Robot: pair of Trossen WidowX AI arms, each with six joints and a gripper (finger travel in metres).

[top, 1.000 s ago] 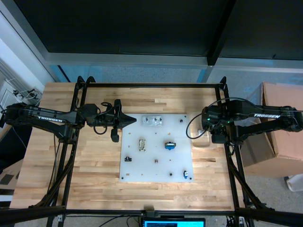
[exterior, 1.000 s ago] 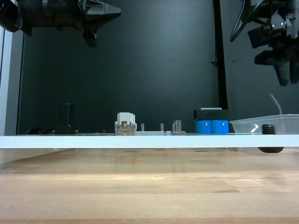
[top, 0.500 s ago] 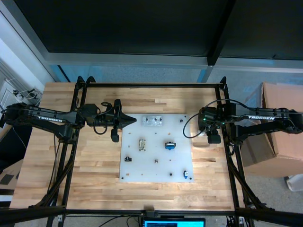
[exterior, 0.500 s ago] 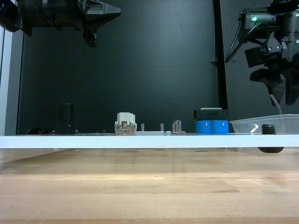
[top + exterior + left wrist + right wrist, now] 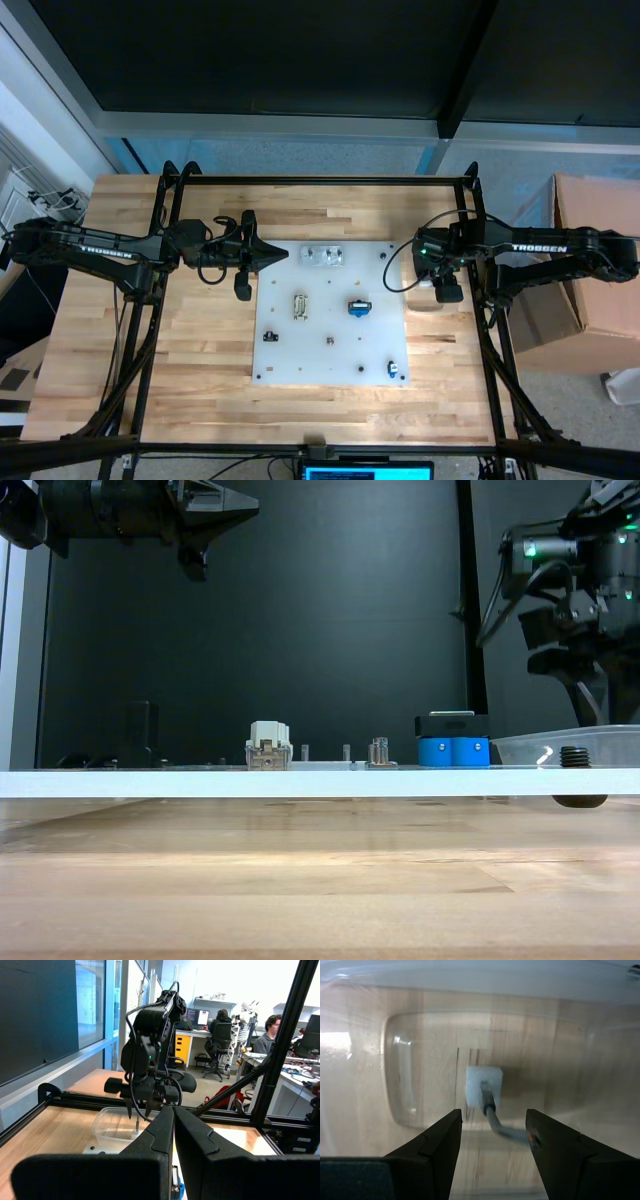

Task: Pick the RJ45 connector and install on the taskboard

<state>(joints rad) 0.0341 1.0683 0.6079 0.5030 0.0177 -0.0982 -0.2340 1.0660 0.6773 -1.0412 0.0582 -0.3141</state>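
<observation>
The RJ45 connector (image 5: 484,1087), a small pale block with a grey cable, lies free on the floor of a clear plastic tray (image 5: 405,1080) beside the white taskboard (image 5: 330,340). My right gripper (image 5: 493,1119) is open and points down into the tray, one finger on each side of the cable just short of the connector. Seen from above, the right gripper (image 5: 447,289) hangs over the tray (image 5: 424,299) off the board's right edge. My left gripper (image 5: 276,256) is shut with nothing in it and hovers high by the board's far left corner.
The board carries a blue block (image 5: 358,308), a beige connector (image 5: 299,306), a silver fitting (image 5: 323,257) and a small blue part (image 5: 393,370). A black knob (image 5: 573,757) sits at the board's near right. A cardboard box (image 5: 590,270) stands right of the table.
The right gripper has come down and a little left, from above the tray into it. The left arm has not moved, and the connector still lies in the tray.
</observation>
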